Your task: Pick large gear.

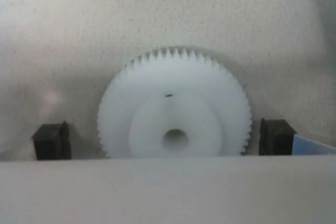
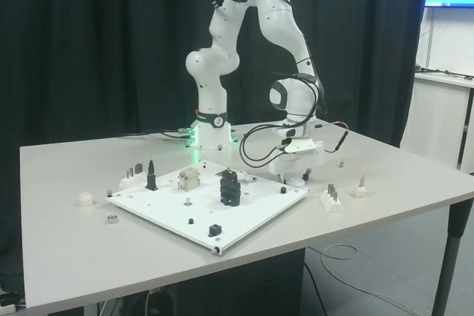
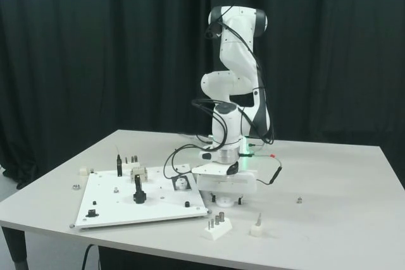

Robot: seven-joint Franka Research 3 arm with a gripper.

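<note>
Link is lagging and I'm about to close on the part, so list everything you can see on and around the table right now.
large gear: one, white, flat on the table between the fingertips in the wrist view
assembly board: one, white, on the table beside the gripper, carrying small black fixtures
pin holder: one, white, near the table's front edge
small block: one, white, on the table off the board's far side
table: one, grey
gripper: one, black fingertips either side of the gear, apart
arm: one, white
</note>
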